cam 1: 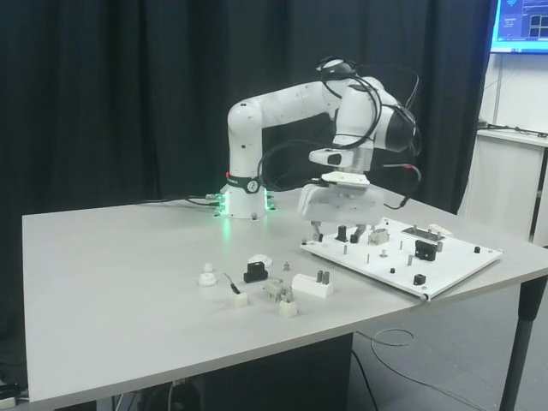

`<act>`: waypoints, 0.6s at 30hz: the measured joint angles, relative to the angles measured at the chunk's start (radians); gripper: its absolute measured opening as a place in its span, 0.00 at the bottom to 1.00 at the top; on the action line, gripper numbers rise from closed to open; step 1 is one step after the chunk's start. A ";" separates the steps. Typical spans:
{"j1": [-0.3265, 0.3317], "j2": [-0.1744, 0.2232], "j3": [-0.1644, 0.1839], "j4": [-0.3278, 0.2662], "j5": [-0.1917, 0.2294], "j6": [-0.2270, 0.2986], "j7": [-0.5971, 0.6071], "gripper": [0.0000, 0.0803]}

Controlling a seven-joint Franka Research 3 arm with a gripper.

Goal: Pick square peg 3.

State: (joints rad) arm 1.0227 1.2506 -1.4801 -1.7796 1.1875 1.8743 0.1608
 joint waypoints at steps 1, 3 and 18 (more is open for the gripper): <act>-0.005 0.001 0.000 0.000 0.003 -0.002 -0.036 1.00; -0.014 0.002 0.002 0.000 0.010 -0.006 -0.116 1.00; -0.061 0.025 0.049 0.005 0.073 -0.024 -0.493 1.00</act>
State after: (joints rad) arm 0.9617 1.2755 -1.4314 -1.7748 1.2601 1.8506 -0.3318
